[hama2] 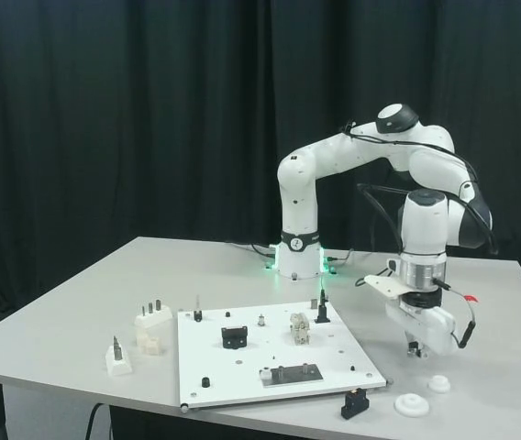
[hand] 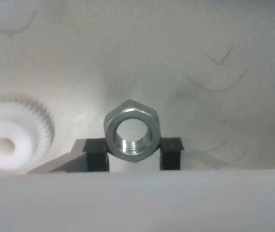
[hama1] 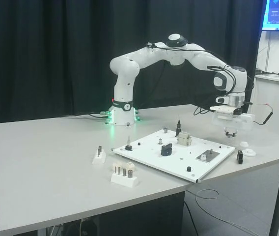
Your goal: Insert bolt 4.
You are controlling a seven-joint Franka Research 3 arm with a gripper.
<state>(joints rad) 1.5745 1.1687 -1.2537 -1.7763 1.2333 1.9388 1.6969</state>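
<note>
Gripped between the two black fingertips of the gripper [hand: 133, 153] is a grey hex-headed bolt [hand: 130, 130], its hollow threaded end facing the wrist camera, held above the grey table [hand: 186, 58]. At about nine o'clock from the bolt in the wrist view lies a white gear [hand: 12, 137]. From the first room view the gripper [hama1: 229, 132] hangs just off the three o'clock edge of the white assembly board [hama1: 171, 153], apart from it. The white arm [hama1: 179, 51] arches up from its base [hama1: 121, 115] and over, wrist pointing straight down.
</note>
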